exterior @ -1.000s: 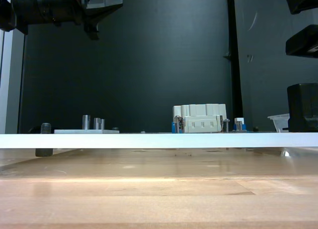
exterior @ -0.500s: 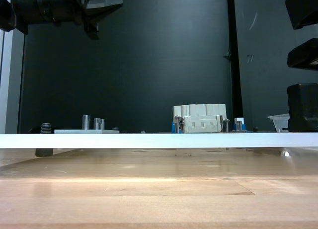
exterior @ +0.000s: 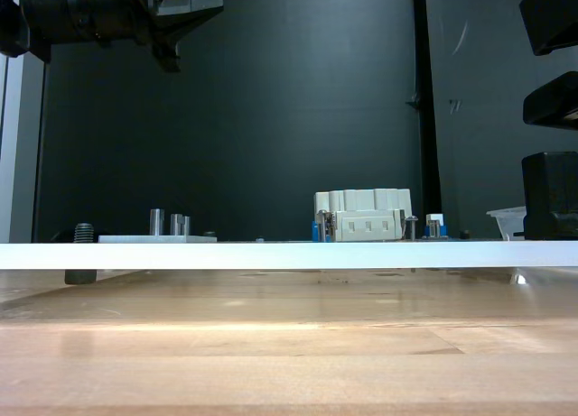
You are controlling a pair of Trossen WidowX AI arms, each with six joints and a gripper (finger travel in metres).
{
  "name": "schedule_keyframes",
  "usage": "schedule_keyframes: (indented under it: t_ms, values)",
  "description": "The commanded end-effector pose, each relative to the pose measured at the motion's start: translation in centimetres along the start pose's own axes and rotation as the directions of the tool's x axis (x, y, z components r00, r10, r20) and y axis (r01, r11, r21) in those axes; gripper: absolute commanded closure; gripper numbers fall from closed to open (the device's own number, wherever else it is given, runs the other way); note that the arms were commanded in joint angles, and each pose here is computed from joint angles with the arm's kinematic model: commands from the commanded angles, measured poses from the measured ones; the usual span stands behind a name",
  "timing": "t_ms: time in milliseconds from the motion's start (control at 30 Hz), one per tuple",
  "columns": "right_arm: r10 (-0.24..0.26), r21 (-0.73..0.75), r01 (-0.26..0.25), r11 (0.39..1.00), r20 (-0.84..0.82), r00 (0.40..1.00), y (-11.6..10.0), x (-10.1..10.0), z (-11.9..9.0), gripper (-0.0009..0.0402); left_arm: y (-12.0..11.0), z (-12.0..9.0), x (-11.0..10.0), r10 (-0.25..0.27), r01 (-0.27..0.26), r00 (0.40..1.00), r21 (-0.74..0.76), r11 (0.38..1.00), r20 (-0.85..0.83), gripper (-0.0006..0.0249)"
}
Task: Pick the 16mm bar and install on taskboard
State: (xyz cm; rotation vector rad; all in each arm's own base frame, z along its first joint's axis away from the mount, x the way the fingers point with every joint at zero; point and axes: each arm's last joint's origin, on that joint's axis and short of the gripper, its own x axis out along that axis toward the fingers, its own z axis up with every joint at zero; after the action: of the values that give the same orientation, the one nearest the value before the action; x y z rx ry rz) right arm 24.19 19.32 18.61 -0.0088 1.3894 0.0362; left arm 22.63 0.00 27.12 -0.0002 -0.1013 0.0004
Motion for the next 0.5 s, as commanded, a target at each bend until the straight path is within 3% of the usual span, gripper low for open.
schedule_keyframes:
  t_ms: [33, 300, 500]
  values:
    - [0.007, 0.001, -0.007, 1.000, 0.000, 1.000, 0.1, 0.0, 0.0, 0.0264, 0.0, 0.0, 0.0, 0.000, 0.000, 1.000, 0.000, 1.000, 0.000, 0.0243]
    - [0.027, -0.002, -0.028, 1.000, -0.015, 1.000, 0.1, -0.2, 0.0, 0.0189, 0.0, 0.0, 0.0, 0.000, 0.000, 1.000, 0.000, 1.000, 0.000, 0.0243]
    - [0.048, -0.008, -0.048, 0.999, -0.014, 0.999, 0.1, -1.8, 0.0, 0.0160, 0.0, 0.0, 0.0, 0.000, 0.000, 1.000, 0.000, 1.000, 0.000, 0.0243]
